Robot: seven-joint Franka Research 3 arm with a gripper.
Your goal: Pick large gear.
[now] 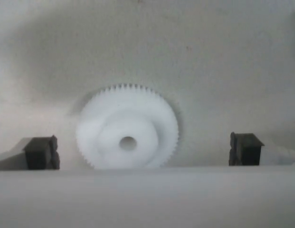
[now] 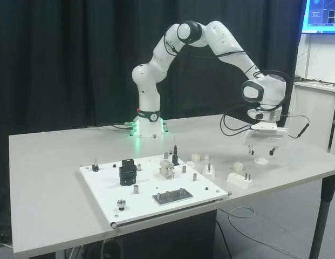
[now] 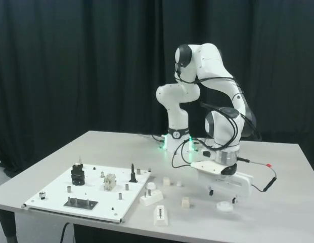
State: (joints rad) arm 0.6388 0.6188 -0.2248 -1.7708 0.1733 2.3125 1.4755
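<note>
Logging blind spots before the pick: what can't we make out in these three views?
- Large gear: its near rim is cut off in the wrist view by the pale out-of-focus band across the foreground.
- Same gear, room views: too small to see teeth or hub.
- Gripper: height of its jaws above the gear is not readable in any view.
- Small parts on the white board: too small to identify.

White arm (image 3: 202, 76) of rounded segments with black joint rings, green lights glowing at its base (image 2: 147, 127); black cables loop along the wrist, and the white gripper (image 1: 142, 152) ends in black fingertip pads (image 1: 42, 153)
</note>
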